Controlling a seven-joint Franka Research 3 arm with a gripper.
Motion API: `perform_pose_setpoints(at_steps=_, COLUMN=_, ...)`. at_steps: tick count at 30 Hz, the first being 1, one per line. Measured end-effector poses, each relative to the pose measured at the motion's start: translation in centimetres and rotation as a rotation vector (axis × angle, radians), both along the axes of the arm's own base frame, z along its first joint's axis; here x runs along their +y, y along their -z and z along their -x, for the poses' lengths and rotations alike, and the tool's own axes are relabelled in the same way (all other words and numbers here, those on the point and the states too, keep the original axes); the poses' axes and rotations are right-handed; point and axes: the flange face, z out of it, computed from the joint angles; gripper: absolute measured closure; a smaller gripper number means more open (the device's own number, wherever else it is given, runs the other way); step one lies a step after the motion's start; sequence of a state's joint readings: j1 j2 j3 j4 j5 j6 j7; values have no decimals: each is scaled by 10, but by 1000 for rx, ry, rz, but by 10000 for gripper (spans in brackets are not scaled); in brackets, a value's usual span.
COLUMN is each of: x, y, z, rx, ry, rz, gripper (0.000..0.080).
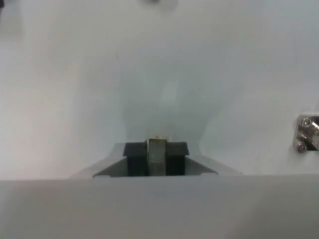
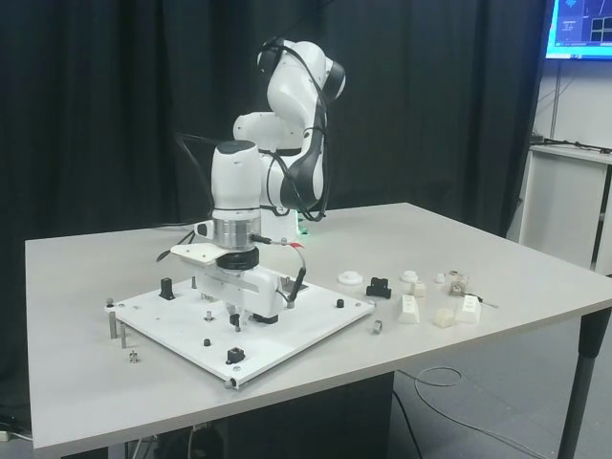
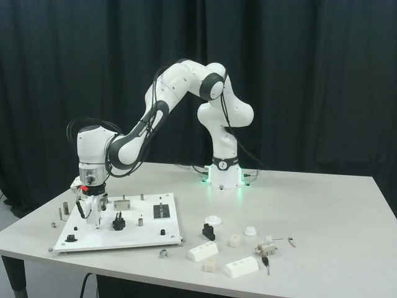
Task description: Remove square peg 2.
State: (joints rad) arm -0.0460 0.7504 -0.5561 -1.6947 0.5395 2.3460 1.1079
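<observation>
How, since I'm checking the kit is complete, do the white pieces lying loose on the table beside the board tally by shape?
Long blocks: 2
Round pieces: 2
Small cubes: 2
Total: 6

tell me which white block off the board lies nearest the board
The long white block just past the board's corner; the other long block and the small cubes lie farther out.
</observation>
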Motion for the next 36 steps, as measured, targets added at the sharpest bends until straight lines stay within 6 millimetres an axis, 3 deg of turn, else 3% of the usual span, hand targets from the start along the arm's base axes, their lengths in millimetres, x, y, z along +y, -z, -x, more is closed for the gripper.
perform_pose_setpoints(at_steps=36, x=2, y=-12, z=-5, rx=34, ry=-24, rz=16, gripper=731)
